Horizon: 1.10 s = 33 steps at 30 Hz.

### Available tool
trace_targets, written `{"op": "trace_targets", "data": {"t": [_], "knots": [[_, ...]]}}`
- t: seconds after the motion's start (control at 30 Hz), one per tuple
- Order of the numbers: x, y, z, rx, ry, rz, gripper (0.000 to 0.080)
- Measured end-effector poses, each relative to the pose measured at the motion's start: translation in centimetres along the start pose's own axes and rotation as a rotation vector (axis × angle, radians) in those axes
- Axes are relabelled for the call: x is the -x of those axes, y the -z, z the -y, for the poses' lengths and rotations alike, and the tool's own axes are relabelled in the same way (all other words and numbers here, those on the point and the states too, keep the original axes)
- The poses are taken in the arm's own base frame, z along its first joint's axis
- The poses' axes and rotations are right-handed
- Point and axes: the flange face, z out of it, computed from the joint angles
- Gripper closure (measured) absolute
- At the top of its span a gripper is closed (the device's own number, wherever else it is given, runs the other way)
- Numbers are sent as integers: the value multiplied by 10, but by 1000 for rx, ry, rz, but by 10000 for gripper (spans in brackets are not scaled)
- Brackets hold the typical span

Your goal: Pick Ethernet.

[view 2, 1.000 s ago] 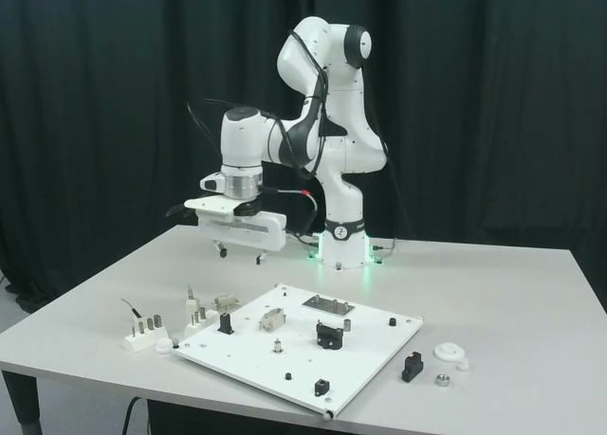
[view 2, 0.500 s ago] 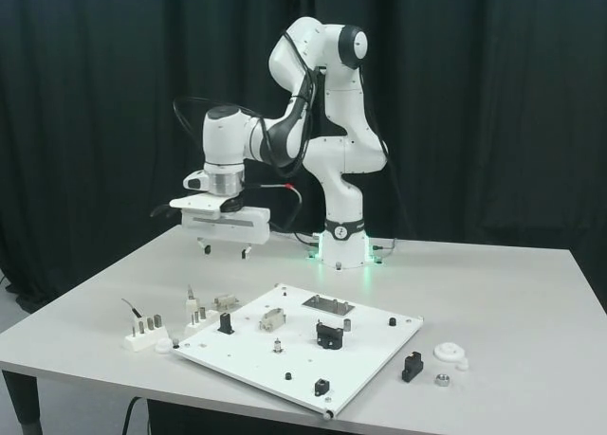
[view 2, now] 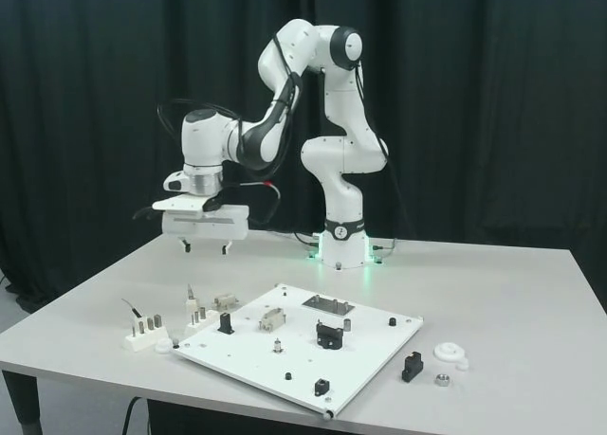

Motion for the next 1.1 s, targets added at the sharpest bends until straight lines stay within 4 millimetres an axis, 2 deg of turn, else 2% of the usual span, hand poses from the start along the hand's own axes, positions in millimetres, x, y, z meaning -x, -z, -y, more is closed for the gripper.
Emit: {"op": "trace_targets", "data": {"t": [0.2, 0.47, 1.1], "knots": [[-4, -13, -23, -9, 18, -7, 3], [-6, -29, -39, -77, 28, -11, 3], [-10, -56, -44, -154, 31, -18, 3]]}}
